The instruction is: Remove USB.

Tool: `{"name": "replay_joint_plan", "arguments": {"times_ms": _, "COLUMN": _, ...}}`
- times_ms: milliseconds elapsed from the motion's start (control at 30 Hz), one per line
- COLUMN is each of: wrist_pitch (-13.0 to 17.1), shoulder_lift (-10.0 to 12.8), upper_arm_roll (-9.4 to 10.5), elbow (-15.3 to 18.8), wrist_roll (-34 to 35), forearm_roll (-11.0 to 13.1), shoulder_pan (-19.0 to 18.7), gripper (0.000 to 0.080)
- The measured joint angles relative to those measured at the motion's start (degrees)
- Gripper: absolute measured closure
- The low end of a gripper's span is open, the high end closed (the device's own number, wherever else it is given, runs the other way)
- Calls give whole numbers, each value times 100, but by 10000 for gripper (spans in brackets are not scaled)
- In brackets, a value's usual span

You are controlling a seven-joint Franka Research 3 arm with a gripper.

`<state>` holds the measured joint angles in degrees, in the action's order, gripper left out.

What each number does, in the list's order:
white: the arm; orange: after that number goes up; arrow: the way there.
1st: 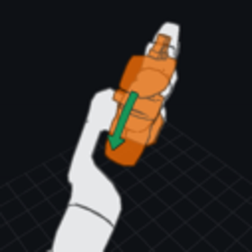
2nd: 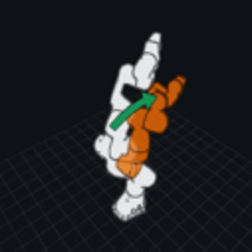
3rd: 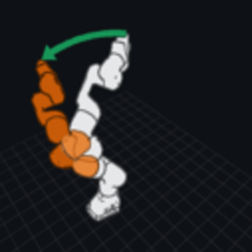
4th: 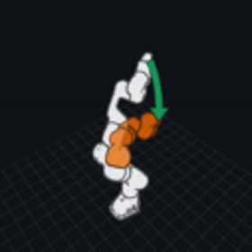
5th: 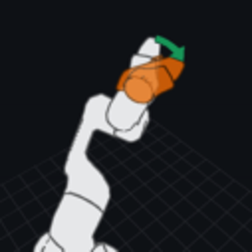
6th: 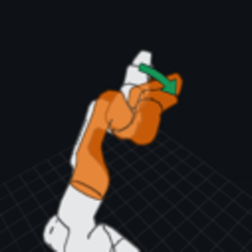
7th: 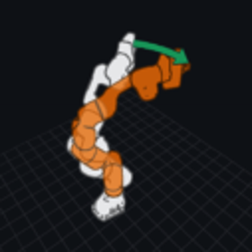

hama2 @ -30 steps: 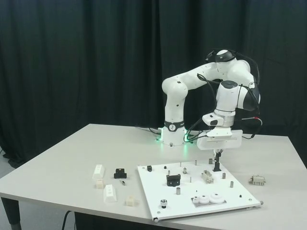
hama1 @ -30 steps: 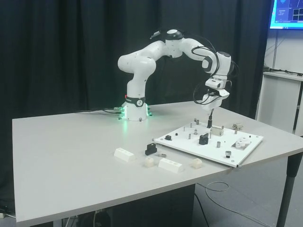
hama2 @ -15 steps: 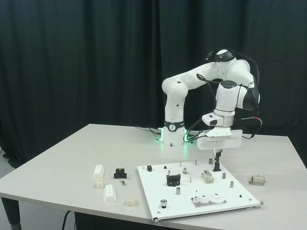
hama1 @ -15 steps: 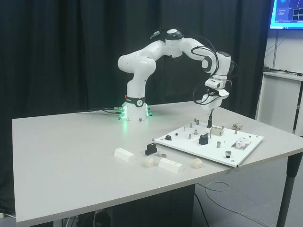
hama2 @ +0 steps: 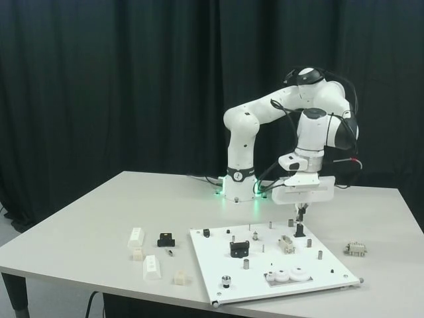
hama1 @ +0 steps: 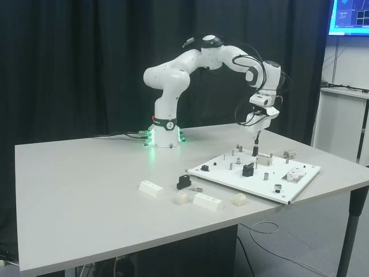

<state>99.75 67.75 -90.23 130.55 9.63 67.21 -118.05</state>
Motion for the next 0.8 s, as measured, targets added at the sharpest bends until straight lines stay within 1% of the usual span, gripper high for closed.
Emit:
{"name": "replay_joint_plan", "arguments": {"times_ms": 267, "wrist_pitch": -356, "shoulder_lift": 0, "upper_arm_roll": -437, "elbow": -50, "wrist_roll": 0, "forearm_roll": -47, "shoulder_pan": -122, "gripper": 732}}
{"name": "replay_joint_plan", "arguments": {"times_ms": 400, "wrist_pitch": -501, "shoulder_lift": 0, "upper_arm_roll": -592, "elbow": -89, "wrist_roll": 0, "forearm_roll": -130, "shoulder_pan": -158, "gripper": 732}}
{"name": "replay_joint_plan", "arguments": {"times_ms": 567, "wrist_pitch": -590, "shoulder_lift": 1, "upper_arm_roll": -678, "elbow": -105, "wrist_roll": -1, "forearm_roll": -215, "shoulder_pan": -173, "gripper": 732}}
{"name": "replay_joint_plan", "arguments": {"times_ms": 800, "wrist_pitch": -612, "shoulder_lift": 6, "upper_arm_roll": -679, "elbow": -95, "wrist_roll": -1, "forearm_roll": -268, "shoulder_pan": -172, "gripper": 732}}
